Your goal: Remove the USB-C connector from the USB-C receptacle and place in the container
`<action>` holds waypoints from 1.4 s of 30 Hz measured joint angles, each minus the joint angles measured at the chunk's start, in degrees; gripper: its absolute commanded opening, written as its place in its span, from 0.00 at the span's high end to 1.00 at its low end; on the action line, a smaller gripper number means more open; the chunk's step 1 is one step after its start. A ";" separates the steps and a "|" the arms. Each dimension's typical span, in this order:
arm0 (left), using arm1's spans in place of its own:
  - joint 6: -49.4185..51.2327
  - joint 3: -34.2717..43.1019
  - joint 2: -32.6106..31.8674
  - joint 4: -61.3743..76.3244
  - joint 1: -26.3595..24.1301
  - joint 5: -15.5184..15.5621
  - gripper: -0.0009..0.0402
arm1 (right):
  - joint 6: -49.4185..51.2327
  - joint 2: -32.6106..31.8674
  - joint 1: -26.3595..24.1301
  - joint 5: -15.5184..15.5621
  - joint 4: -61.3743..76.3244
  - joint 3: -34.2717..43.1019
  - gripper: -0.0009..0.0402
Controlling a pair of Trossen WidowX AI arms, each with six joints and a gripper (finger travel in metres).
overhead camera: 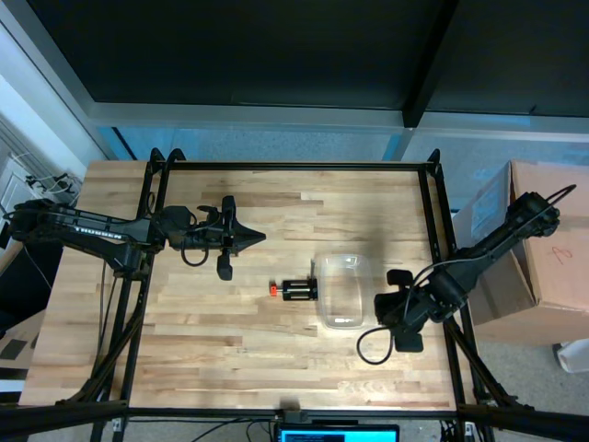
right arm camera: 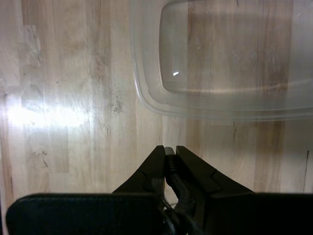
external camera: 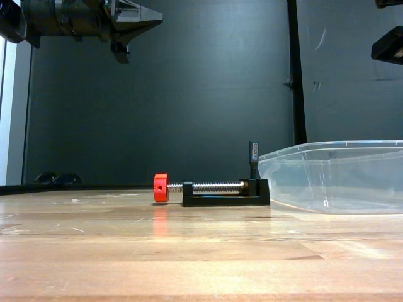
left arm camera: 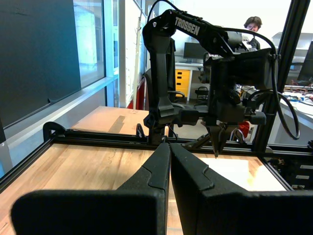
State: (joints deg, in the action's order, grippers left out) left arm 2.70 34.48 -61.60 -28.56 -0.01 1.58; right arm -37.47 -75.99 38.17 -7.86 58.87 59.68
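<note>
**USB-C connector: out of its seat, held short of the container**

Item: USB-C connector [right arm camera: 169, 157], pinched between the narrow jaws of the right gripper [right arm camera: 168, 149]. It is clear of the USB-C receptacle [external camera: 254, 151], which appears to be the small upright piece in the clamp [overhead camera: 299, 290] at mid-worktop.

Position: over bare worktop [overhead camera: 230, 359], just off the right-hand wall of the container [overhead camera: 361, 295], towards the near right corner.

Attached: cable [overhead camera: 359, 345], looping loose below the gripper.

Hazards, as judged:
- Opening here would drop the connector on the wood outside the rim.
- The loop may snag on the rim, or hang over the low wall and pull the connector back out.
- The container looks light and unfixed, so a low approach could push it against the clamp.

Also present: left gripper [overhead camera: 258, 238], jaws closed and empty, held high towards the far left of the worktop.
</note>
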 measured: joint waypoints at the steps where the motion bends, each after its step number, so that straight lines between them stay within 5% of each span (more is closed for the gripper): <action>1: 0.00 0.00 0.00 0.00 0.00 0.00 0.98 | -0.35 0.00 0.26 -0.07 0.00 -0.17 0.98; 26: 0.00 0.02 0.00 0.00 0.00 0.00 0.98 | -2.80 0.13 1.84 -0.07 -5.70 -11.93 0.97; 42: 0.02 0.02 0.00 0.00 0.00 -0.02 0.98 | -3.08 0.15 1.84 -0.59 -5.62 -12.13 0.46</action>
State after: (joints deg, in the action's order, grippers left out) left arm 2.72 34.50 -61.60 -28.56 -0.01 1.56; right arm -40.56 -75.83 40.01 -8.45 53.25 47.55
